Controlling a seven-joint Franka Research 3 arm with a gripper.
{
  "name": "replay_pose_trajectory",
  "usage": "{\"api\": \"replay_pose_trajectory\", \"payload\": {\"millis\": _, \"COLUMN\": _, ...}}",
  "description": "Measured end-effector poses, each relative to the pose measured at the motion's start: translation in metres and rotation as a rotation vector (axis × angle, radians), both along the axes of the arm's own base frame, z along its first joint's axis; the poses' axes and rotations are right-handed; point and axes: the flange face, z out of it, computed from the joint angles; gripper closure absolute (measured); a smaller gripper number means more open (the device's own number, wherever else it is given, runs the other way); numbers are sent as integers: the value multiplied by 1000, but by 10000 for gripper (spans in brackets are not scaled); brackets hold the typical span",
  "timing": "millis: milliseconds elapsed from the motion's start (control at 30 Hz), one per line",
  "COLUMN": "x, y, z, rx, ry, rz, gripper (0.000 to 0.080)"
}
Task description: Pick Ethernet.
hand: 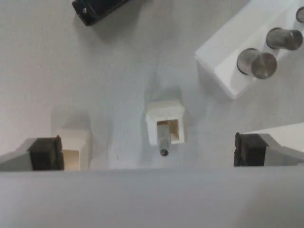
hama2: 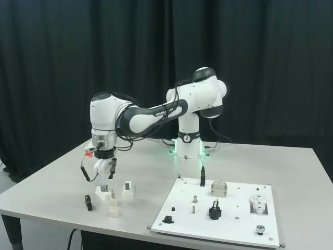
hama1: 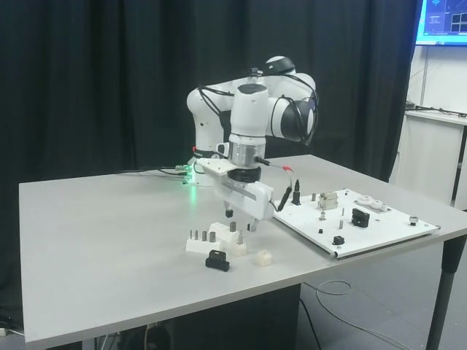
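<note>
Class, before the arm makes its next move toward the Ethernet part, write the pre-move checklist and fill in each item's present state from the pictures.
1. End effector open: ok, its black pads stand wide apart.
2. Nothing held: ok, the gap holds nothing.
3. Small white holder with upright pin between the pads: ok, roughly centred in the wrist view.
4. That holder is the Ethernet part: cannot tell.
5. Neighbours apart from the path: not ok, a white cube sits right beside one pad; the white peg block lies farther off.
6. Height above the grey table: ok, hovering above the parts.
</note>
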Motion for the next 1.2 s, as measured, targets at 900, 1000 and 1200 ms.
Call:
{"api": "replay_pose_trajectory", "payload": {"millis": 900, "x": 8, "y": -3, "z": -44, "rx": 44, "ry": 65, "rz": 19, "gripper": 3}}
{"api": "replay_pose_trajectory", "payload": {"millis": 1000, "x": 8, "y": -3, "z": -47, "rx": 47, "ry": 68, "rz": 19, "gripper": 3}}
{"api": "replay_pose_trajectory", "payload": {"millis": 1200, "x": 8, "y": -2, "z": -50, "rx": 49, "ry": 75, "rz": 23, "gripper": 3}}
